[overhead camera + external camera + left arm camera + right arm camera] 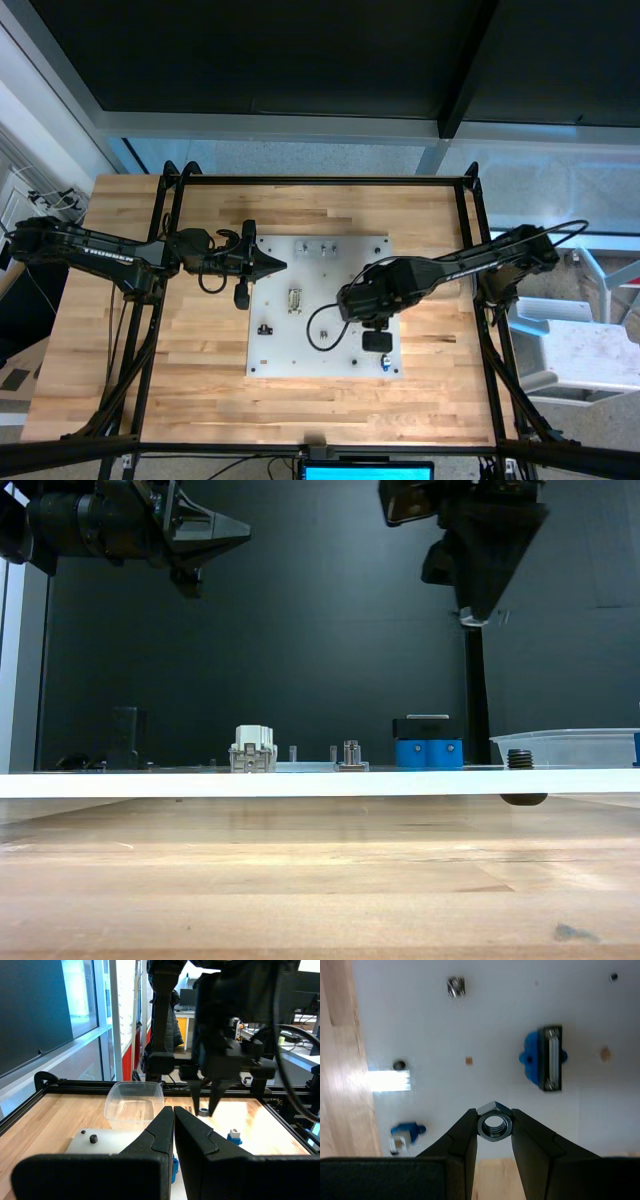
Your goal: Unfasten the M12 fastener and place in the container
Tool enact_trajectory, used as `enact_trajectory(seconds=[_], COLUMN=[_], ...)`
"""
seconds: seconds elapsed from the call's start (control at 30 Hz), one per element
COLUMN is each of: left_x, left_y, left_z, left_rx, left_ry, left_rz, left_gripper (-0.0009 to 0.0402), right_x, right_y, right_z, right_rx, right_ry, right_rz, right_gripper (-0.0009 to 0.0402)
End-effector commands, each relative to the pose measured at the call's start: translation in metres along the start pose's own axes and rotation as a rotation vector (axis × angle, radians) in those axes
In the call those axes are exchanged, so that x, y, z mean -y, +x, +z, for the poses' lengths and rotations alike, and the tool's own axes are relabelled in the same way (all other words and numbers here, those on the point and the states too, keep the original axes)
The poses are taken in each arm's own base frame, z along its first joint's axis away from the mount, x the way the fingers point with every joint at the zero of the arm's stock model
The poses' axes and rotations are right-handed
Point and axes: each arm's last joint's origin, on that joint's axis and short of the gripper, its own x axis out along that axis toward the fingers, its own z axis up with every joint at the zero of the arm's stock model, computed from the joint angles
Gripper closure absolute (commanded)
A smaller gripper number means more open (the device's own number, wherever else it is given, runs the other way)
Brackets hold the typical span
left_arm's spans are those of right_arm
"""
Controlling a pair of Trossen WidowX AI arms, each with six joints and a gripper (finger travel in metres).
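Note:
My right gripper (494, 1119) is shut on a small silver nut (494, 1126), pinched between its two fingertips. It hangs high above the white board (320, 345), pointing straight down (478, 618). The black ribbed stud (520, 758) near the board's near right edge stands bare, ribs showing. The clear container (570, 745) sits just past the board's right side and looks empty in the left wrist view (134, 1105). The nut is apart from both stud and container. My left gripper (280, 265) hovers over the board's left edge, fingers shut on nothing (173, 1110).
On the board stand a grey connector (252, 752), a small silver post (351, 755) and a blue connector block (428, 748). A small blue-tipped piece (405, 1132) lies near the board's near right edge. A black frame (320, 181) rings the wooden table.

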Motion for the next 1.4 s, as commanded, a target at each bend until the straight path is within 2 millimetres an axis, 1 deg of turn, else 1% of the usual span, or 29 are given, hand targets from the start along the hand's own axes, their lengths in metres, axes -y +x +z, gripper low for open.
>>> enact_trajectory(seconds=[0.03, 0.33, 0.57, 0.73, 1.07, 1.4], left_x=[0.000, 0.000, 0.000, 0.000, 0.000, 0.000], left_y=[0.000, 0.000, 0.000, 0.000, 0.000, 0.000], left_z=[0.000, 0.000, 0.000, 0.000, 0.000, 0.000], left_rx=[0.000, -0.001, -0.001, 0.000, -0.001, 0.000], left_ry=[0.000, 0.000, 0.000, 0.000, 0.000, 0.000], left_rz=[0.000, 0.000, 0.000, 0.000, 0.000, 0.000], left_gripper=[0.0393, 0.0393, 0.0393, 0.0393, 0.0393, 0.0393], right_x=[0.012, 0.042, 0.066, 0.080, 0.105, 0.123], right_y=[0.001, 0.003, 0.010, 0.015, 0.019, 0.027], right_z=[-0.009, -0.045, -0.077, -0.098, -0.126, -0.146], right_rx=[-0.009, -0.043, -0.082, -0.095, -0.089, -0.122], right_ry=[0.015, -0.023, -0.031, -0.020, 0.032, 0.080], right_rz=[-0.008, -0.028, -0.044, -0.051, -0.067, -0.079], right_gripper=[0.0386, 0.0386, 0.0385, 0.0384, 0.0384, 0.0384])
